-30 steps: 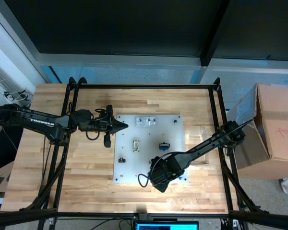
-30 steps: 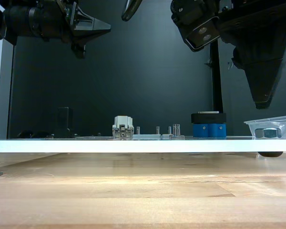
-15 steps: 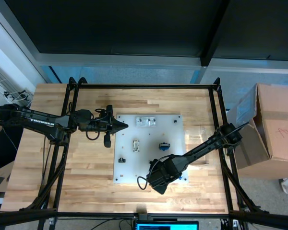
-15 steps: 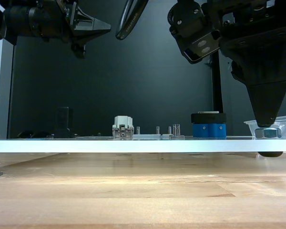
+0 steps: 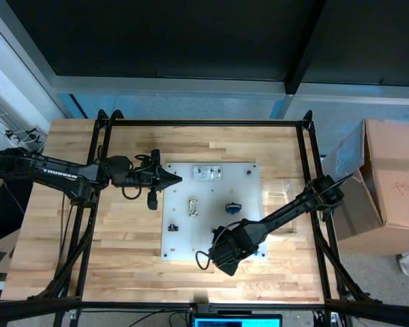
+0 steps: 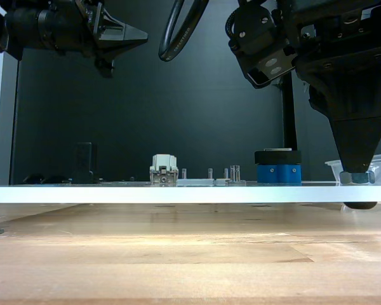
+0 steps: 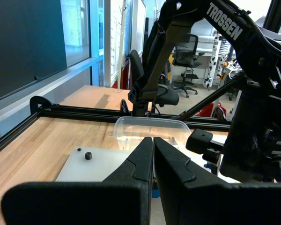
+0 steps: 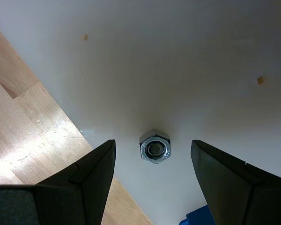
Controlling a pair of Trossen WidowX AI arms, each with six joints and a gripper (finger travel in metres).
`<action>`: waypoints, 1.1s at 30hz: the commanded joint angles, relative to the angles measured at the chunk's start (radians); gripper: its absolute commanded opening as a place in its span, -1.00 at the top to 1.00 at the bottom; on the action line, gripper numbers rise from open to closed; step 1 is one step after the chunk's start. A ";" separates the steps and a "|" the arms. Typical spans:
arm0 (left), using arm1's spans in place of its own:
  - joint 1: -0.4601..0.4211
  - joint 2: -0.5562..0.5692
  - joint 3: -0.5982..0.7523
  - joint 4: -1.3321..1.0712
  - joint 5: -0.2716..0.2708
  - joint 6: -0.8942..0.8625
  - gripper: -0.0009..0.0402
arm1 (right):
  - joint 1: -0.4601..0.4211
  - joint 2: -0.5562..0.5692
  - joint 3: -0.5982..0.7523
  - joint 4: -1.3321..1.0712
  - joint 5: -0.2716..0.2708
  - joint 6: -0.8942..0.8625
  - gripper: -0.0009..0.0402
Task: Unfasten the M12 nut and place it in the container
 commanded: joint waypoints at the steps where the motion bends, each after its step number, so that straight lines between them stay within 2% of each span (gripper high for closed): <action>1: 0.000 0.000 0.000 0.000 0.000 0.000 0.96 | 0.000 -0.001 -0.006 0.005 0.000 -0.001 -0.13; 9: 0.000 0.000 0.000 0.000 0.000 0.000 0.96 | -0.001 -0.001 -0.025 0.029 -0.001 0.000 -0.09; 23: 0.000 0.000 0.000 0.000 0.000 0.000 0.96 | -0.002 -0.001 -0.025 0.031 -0.002 -0.009 0.72; 28: 0.000 0.000 0.000 0.000 0.000 0.000 0.96 | -0.002 -0.001 -0.025 0.032 -0.002 -0.070 0.86; 33: 0.000 0.000 0.000 0.000 0.000 0.000 0.96 | -0.002 -0.001 -0.025 0.032 -0.012 -0.199 0.90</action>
